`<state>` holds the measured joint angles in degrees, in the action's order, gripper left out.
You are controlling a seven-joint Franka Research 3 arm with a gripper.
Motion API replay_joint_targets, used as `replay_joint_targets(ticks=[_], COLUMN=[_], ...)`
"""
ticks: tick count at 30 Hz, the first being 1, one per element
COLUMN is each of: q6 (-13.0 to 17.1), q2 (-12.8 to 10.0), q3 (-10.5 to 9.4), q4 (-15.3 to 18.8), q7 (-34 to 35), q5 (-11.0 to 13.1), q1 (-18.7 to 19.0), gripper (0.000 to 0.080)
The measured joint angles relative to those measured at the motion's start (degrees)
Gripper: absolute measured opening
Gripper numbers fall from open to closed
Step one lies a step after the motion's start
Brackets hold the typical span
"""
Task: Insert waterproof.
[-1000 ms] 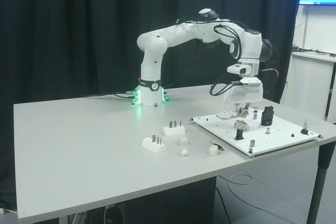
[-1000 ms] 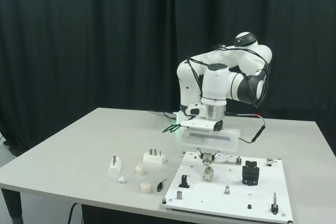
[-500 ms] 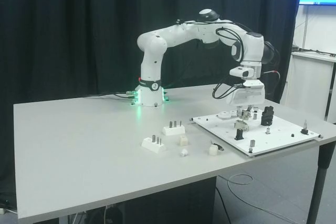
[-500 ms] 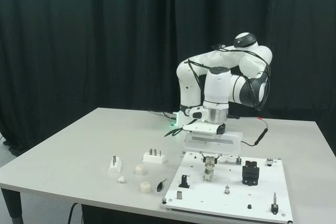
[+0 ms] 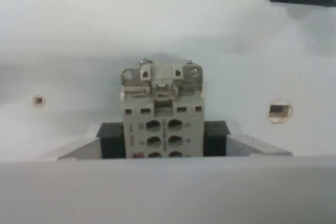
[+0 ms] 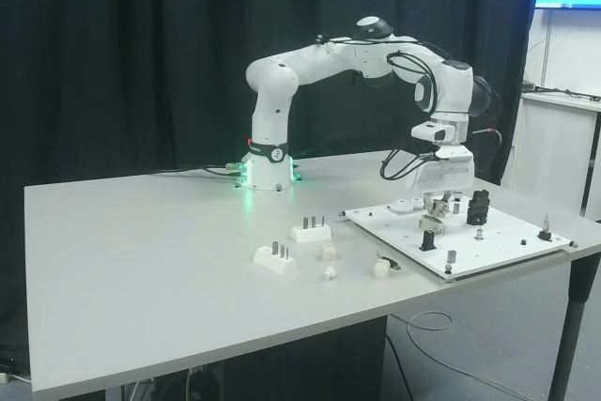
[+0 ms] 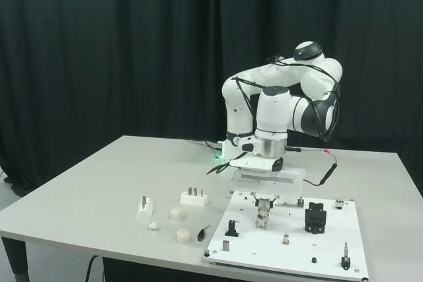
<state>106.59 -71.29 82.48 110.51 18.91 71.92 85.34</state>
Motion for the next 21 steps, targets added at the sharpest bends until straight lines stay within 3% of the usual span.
replay_joint_targets(ticks=[21], q6=[0.0], q2=[0.0], q3=[-0.57], q4=[-0.5], q7=[-1.2], q5=[-0.6], q1=[-0.8], gripper=[0.0310])
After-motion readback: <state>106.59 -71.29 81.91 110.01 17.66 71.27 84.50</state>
